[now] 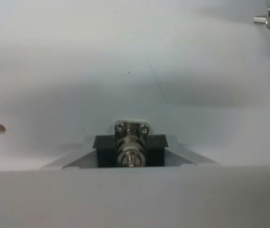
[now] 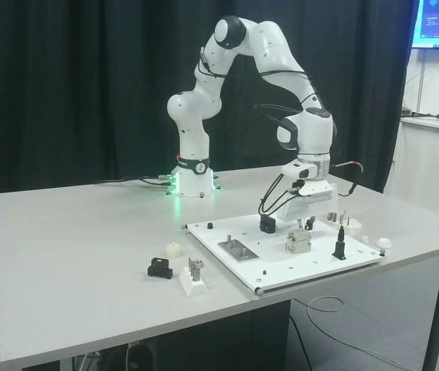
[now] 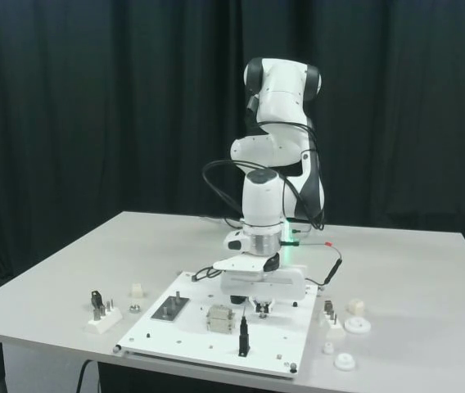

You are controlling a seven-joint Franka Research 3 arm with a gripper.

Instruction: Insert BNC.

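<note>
In the wrist view a metal BNC plug (image 1: 131,156) sits between two black fingertips (image 1: 104,151), and my gripper (image 1: 131,156) is shut on it. Just beyond it a square-flanged BNC socket (image 1: 131,127) with two screws is fixed to the white board (image 1: 125,71). The room views show the gripper (image 2: 304,224) (image 3: 262,306) pointing straight down, low over the back part of the board (image 2: 281,267) (image 3: 183,336). How the plug and socket meet is hidden by the fingers.
On the board stand a grey metal block (image 2: 297,243) (image 3: 218,318), a black upright connector (image 2: 340,243) (image 3: 243,337) and a flat metal plate (image 2: 239,250) (image 3: 169,308). Off the board lie a white peg stand (image 2: 193,280) (image 3: 101,315), a black part (image 2: 158,267) and white gears (image 3: 355,323).
</note>
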